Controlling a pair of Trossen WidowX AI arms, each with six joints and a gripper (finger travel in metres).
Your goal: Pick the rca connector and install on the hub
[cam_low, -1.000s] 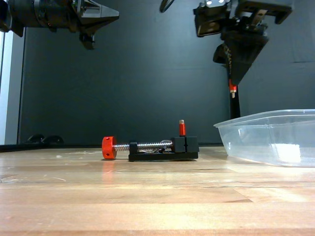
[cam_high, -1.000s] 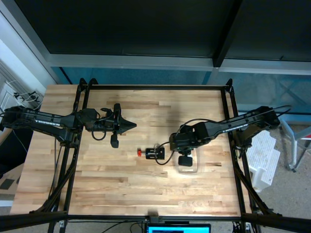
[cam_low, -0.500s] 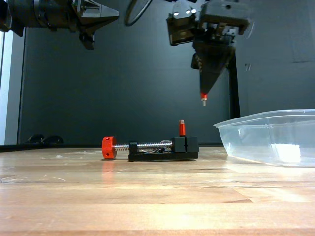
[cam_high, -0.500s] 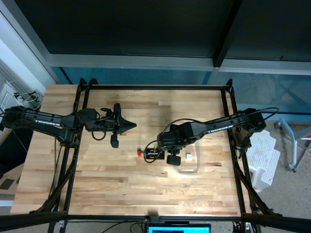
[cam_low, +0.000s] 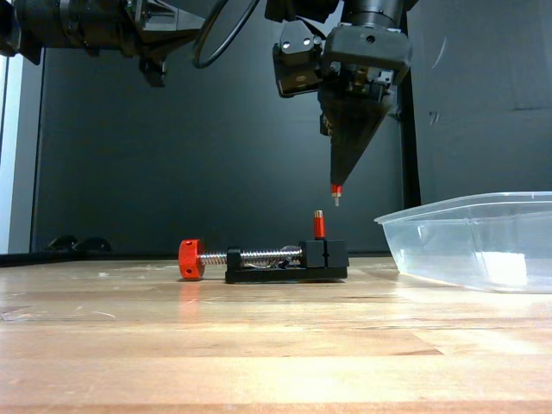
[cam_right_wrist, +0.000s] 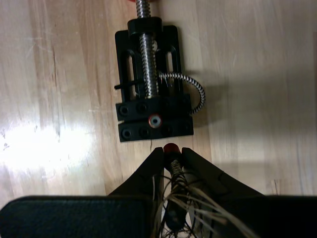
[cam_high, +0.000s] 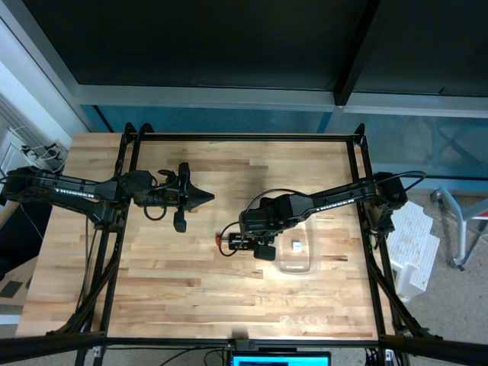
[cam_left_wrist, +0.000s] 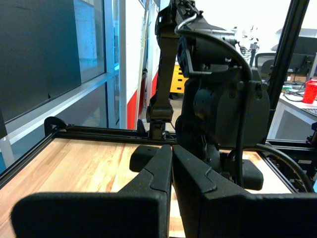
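The hub (cam_low: 285, 260) lies on the table, a black block with a red knob (cam_low: 190, 259) at its left end and a red upright socket (cam_low: 318, 224) on top. My right gripper (cam_low: 336, 188) hangs point-down just above and slightly right of that socket, shut on the rca connector (cam_low: 336, 195), whose red collar and silver pin poke out below the fingertips. In the right wrist view the rca connector (cam_right_wrist: 171, 148) sits just short of the hub's socket (cam_right_wrist: 155, 120). From above, my right gripper (cam_high: 245, 235) covers much of the hub (cam_high: 232, 242). My left gripper (cam_high: 206, 197) hovers shut over the table's left half, away from the hub.
A clear plastic tray (cam_high: 299, 263) stands just right of the hub and holds a small white cube (cam_high: 296, 245). Its rim (cam_low: 466, 207) rises near the right gripper's side. Black frame rails run along the table's left and right edges.
My right gripper has carried the rca connector leftward from over the tray to above the hub's socket and come down lower. The left arm has stayed still.
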